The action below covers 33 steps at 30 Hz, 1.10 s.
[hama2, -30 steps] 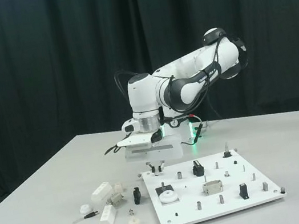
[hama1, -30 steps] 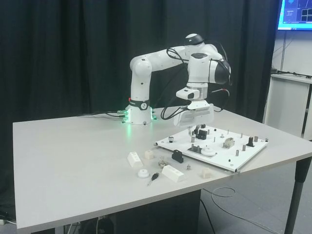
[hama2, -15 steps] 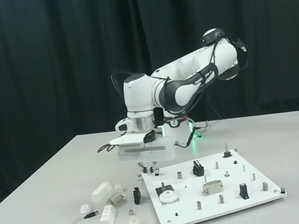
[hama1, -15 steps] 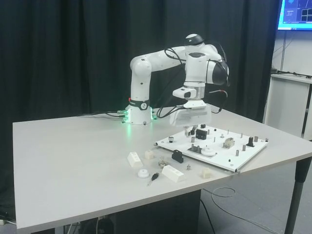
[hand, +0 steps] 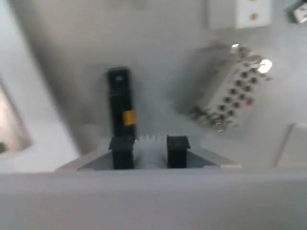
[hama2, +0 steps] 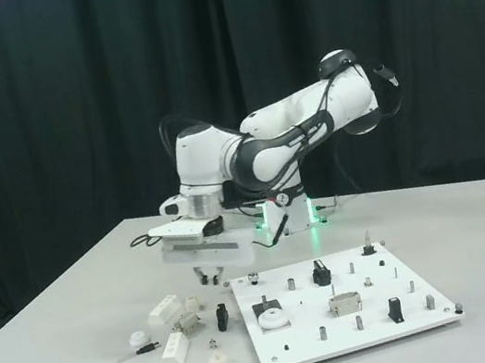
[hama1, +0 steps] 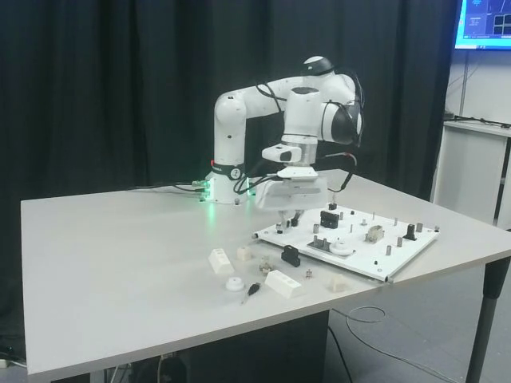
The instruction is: Place small gear.
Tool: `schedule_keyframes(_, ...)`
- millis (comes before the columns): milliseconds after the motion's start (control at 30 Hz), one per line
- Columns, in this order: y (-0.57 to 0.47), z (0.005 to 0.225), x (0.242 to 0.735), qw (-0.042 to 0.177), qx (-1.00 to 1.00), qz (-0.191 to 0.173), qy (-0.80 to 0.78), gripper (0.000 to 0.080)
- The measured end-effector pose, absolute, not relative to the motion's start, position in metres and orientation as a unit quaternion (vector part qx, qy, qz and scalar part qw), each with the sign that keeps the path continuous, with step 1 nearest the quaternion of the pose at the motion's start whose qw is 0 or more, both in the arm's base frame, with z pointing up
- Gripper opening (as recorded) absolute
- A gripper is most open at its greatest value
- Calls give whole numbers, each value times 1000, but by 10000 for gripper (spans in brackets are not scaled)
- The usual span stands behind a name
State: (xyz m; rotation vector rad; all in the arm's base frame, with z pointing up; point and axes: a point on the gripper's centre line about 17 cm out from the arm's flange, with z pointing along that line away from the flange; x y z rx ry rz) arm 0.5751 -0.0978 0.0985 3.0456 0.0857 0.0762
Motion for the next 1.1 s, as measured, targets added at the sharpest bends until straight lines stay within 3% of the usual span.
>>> schedule_keyframes(1100,-205,56,576,32,998,-11,56,147)
